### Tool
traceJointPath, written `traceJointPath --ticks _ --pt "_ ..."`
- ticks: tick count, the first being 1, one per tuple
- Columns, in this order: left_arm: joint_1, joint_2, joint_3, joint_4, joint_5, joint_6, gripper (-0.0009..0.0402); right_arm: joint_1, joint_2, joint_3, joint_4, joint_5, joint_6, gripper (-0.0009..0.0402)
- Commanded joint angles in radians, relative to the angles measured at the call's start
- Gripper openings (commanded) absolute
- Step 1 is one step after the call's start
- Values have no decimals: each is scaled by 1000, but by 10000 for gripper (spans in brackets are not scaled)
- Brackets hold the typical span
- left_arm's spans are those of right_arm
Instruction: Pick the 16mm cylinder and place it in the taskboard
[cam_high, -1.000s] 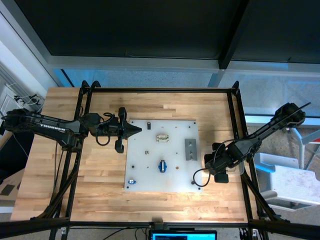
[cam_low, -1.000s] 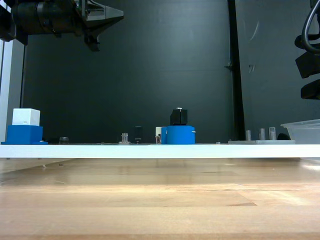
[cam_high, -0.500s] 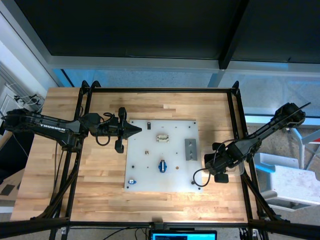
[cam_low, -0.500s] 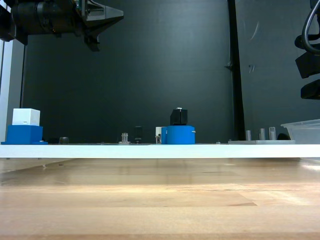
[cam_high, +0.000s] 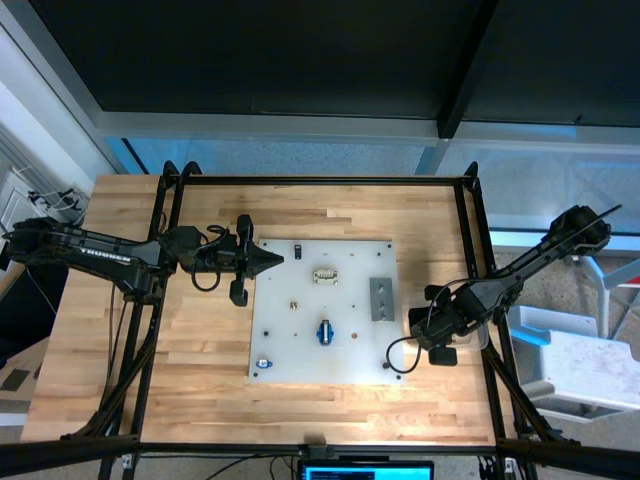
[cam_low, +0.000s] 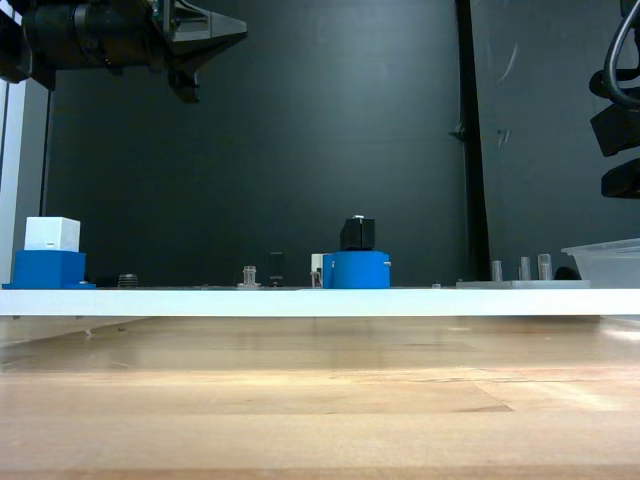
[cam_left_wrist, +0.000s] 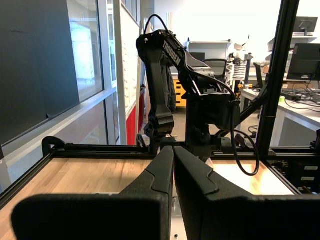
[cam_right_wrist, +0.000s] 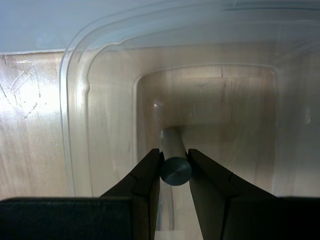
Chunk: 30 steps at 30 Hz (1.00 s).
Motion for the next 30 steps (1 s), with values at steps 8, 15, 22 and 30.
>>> traceJointPath --ticks 8,15,22,30 --pt "0 0 0 0 0 0 0 0 -11 25 -39 -9 -3 9" --pt "0 0 0 0 0 0 0 0 -31 87 -117 -8 -10 9" --pt "0 0 0 0 0 0 0 0 -39 157 -201 -8 -10 9" --pt "0 0 0 0 0 0 0 -1 -46 225 -259 -8 -9 9"
